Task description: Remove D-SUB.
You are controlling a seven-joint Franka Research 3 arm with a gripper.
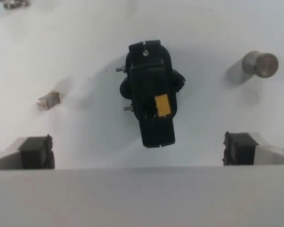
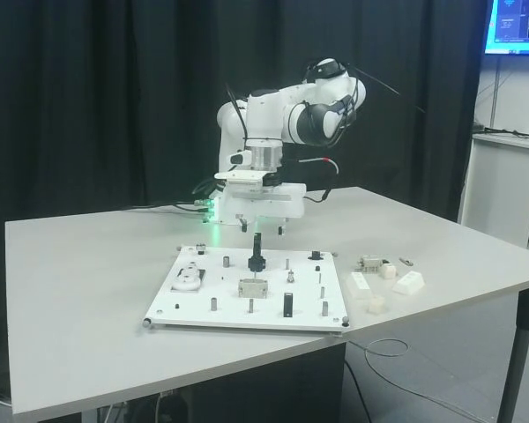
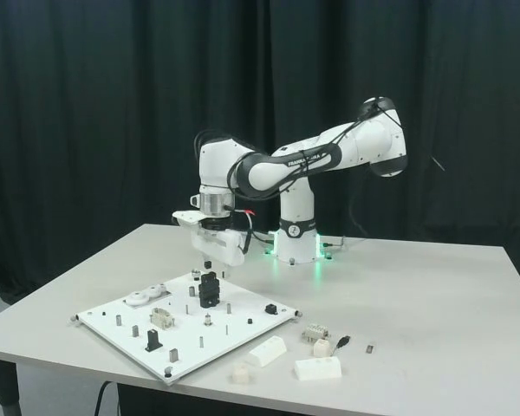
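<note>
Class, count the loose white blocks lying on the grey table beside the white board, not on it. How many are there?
3 in the second room view: a long white block nearest the white board, a small one at the table's front edge, a larger one beside it. More may be hidden.

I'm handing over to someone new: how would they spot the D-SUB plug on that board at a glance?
Start at the white board on the grey table, then look under the arm's tool, which hangs open above the board's middle. The plug is the black block standing upright there. It is the tallest, bulkiest black part, while its neighbours are short grey pegs and low blocks.
</note>
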